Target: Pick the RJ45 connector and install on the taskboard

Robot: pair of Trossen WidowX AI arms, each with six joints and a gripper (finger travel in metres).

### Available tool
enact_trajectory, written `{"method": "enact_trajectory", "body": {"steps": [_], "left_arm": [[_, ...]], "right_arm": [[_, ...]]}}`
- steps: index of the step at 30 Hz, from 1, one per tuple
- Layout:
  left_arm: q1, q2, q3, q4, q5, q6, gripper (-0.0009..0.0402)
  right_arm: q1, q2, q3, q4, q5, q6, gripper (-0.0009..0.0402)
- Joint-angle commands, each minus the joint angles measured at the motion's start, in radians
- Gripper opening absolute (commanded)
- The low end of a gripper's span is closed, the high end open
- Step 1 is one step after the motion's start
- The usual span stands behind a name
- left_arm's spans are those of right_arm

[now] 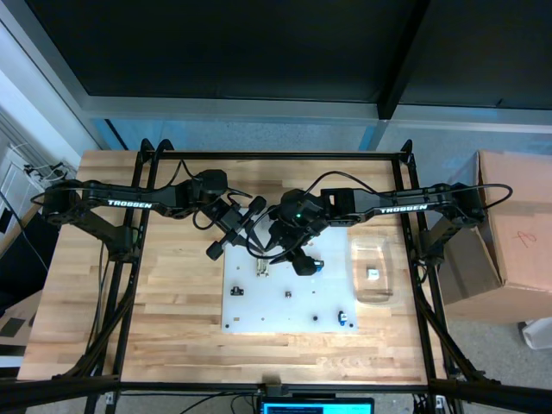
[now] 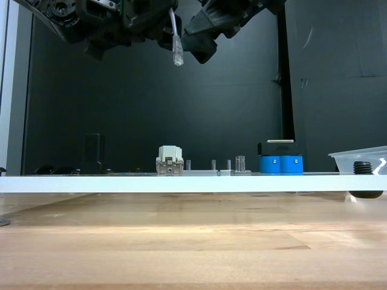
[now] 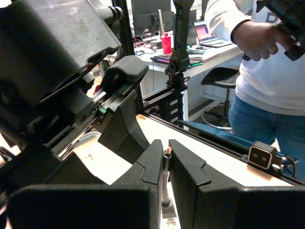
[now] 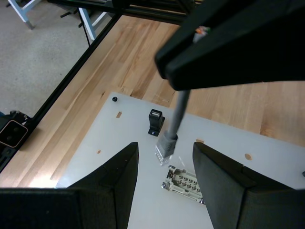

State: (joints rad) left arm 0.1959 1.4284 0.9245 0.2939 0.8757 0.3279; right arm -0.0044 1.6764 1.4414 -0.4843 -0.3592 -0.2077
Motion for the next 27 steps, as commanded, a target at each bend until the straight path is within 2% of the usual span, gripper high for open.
{"method": "enact_trajectory", "body": {"steps": [1,16,20,27], "left_arm": [[0.001,-0.001,0.000,-0.025,-0.002,-0.001,-0.0001],[0.000,-0.002,-0.002,-0.026,-0.005,-0.003,-0.0001],[0.000,-0.002,-0.002,-0.022,-0.004,-0.006,-0.0001],[-0.001,-0.002,-0.002,-0.015,-0.005,-0.009,-0.0001]], "right_arm": [[0.000,0.015,0.000,0.026,-0.010,0.001,0.0156],[0.005,0.023,0.000,0.070,-0.010,0.008,0.0154],[0.006,0.023,0.000,0.073,-0.035,0.008,0.0141],[0.007,0.023,0.000,0.078,-0.035,-0.001,0.0115]]}}
